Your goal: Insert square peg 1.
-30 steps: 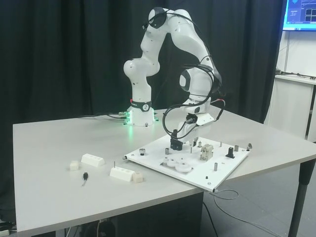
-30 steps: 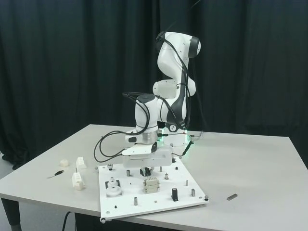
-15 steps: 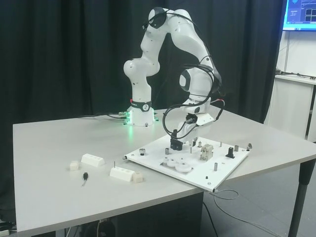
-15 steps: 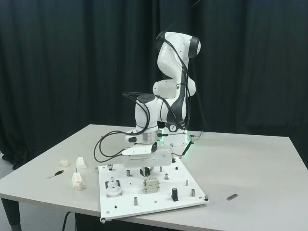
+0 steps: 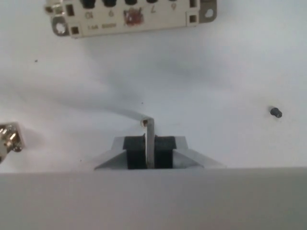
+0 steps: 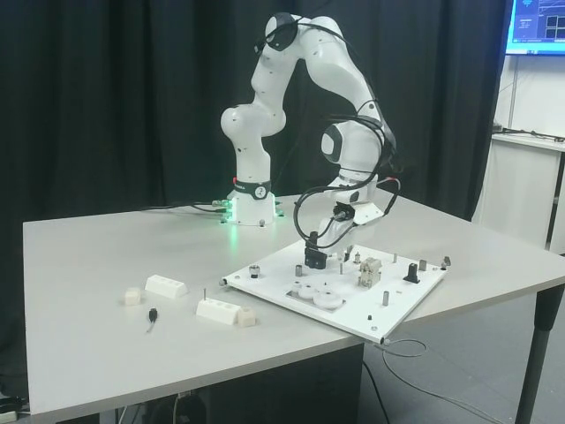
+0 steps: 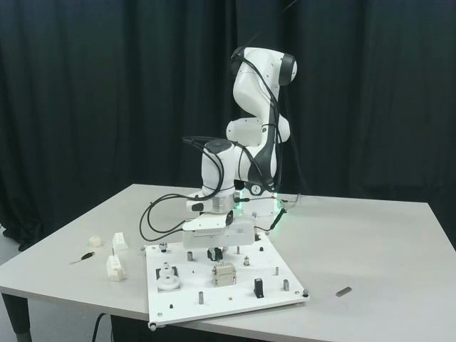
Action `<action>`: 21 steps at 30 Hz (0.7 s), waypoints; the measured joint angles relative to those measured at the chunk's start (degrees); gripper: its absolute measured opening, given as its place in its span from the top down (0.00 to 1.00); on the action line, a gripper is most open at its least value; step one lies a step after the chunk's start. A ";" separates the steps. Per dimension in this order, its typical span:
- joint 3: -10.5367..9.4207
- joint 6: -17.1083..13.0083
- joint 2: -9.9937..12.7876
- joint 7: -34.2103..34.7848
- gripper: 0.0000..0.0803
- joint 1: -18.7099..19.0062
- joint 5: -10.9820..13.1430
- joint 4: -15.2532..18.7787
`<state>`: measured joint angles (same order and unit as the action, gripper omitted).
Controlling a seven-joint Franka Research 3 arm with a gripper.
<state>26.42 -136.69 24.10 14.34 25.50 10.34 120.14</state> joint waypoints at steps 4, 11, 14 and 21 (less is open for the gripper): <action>-0.17 0.13 -0.04 -0.45 0.96 -0.05 -0.26 0.00; -0.66 0.36 -0.11 -0.56 0.96 -0.45 -0.62 0.00; -0.83 0.36 -0.11 -0.56 0.96 -0.67 -0.62 0.00; -1.51 0.35 -0.13 -0.32 0.96 -1.56 -0.60 -0.02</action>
<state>24.92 -136.34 23.97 14.03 23.94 9.74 120.12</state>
